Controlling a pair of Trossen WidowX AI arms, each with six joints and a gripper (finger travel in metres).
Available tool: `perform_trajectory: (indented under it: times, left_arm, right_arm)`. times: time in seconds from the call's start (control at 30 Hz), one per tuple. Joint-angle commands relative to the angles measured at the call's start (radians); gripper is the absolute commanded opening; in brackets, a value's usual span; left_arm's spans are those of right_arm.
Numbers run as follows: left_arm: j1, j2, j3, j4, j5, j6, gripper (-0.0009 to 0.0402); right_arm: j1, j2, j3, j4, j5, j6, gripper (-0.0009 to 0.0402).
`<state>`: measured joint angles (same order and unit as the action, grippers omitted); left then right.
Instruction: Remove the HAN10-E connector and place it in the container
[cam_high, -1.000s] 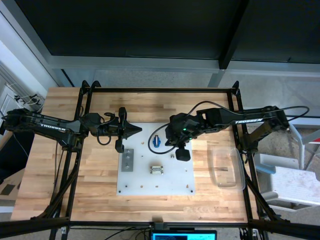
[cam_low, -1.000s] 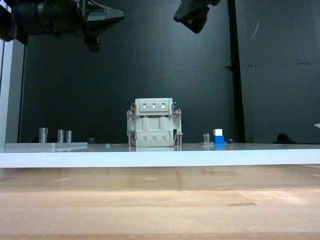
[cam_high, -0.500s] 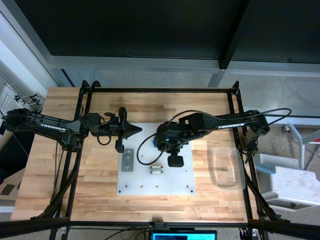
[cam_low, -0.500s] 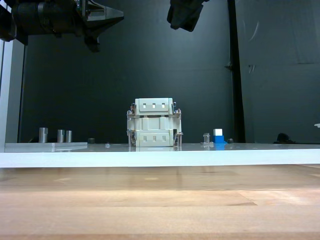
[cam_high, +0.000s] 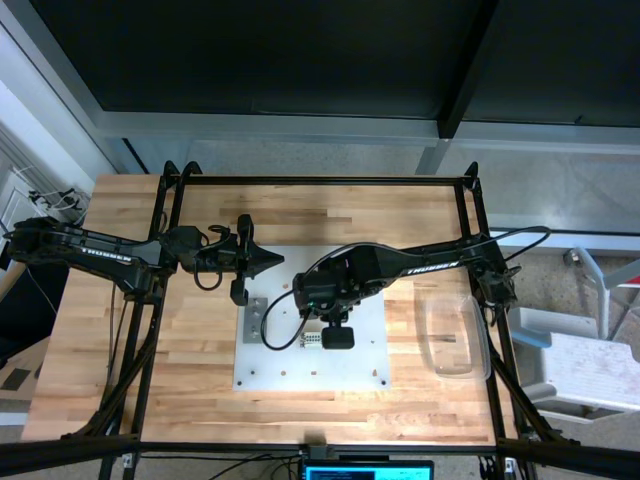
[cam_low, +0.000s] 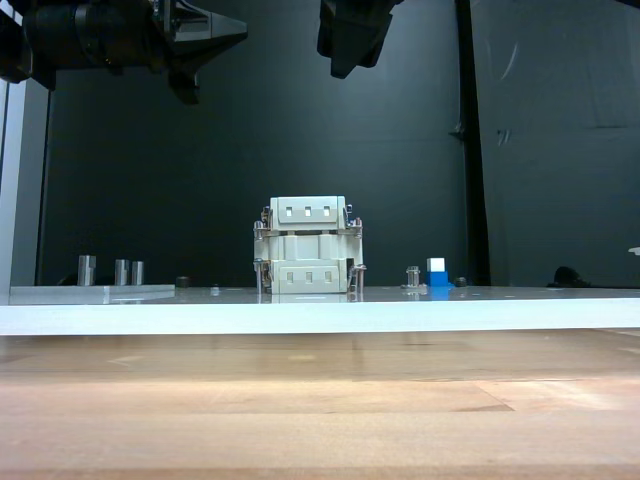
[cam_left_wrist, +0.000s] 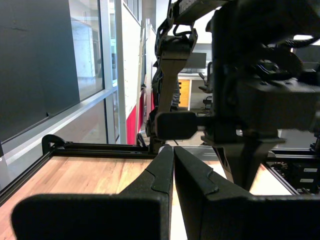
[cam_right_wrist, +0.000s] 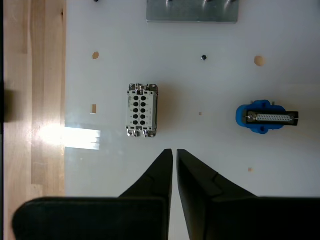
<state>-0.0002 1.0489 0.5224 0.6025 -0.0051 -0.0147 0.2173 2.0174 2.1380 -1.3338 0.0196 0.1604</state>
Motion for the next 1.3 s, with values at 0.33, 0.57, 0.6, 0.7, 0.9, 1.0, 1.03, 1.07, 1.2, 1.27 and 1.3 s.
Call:
perform_trajectory:
  times: [0.33,0.57,0.6,0.7,0.9,1.0,1.03,1.07,1.2,1.27,1.3]
  left_arm:
    - [0.0,0.0,0.0,0.001,0.0,0.0,0.0]
    - [0.0,0.0,0.0,0.0,0.0,0.0,0.0]
    - [0.0,0.0,0.0,0.0,0.0,0.0,0.0]
    - [0.0,0.0,0.0,0.0,0.0,0.0,0.0]
    - [0.0,0.0,0.0,0.0,0.0,0.001,0.0]
    - [0.0,0.0,0.0,0.0,0.0,0.0,0.0]
    - [0.0,0.0,0.0,0.0,0.0,0.001,0.0]
    - [0.0,0.0,0.0,0.0,0.0,0.0,0.0]
    - [0.0,0.0,0.0,0.0,0.0,0.0,0.0]
    - [0.0,0.0,0.0,0.001,0.0,0.001,0.0]
    - [0.0,0.0,0.0,0.0,0.0,0.001,0.0]
  right_arm:
    - [0.019,0.055,-0.007,0.03,0.011,0.046,0.0157]
    - [0.024,0.117,0.024,0.045,0.007,0.068,0.022]
    - [0.026,0.122,0.033,0.043,0.008,0.069,0.0226]
    - [0.031,0.153,0.047,0.051,0.007,0.071,0.0238]
    - [0.04,0.186,0.047,0.077,0.007,0.079,0.0244]
    - [0.045,0.193,0.047,0.093,0.013,0.083,0.0245]
    - [0.045,0.201,0.047,0.096,0.014,0.087,0.0246]
    - [0.046,0.201,0.047,0.096,0.014,0.091,0.0245]
    - [0.051,0.216,0.047,0.1,0.014,0.093,0.0245]
    - [0.052,0.216,0.047,0.098,0.014,0.095,0.0245]
    - [0.053,0.217,0.047,0.097,0.014,0.094,0.0245]
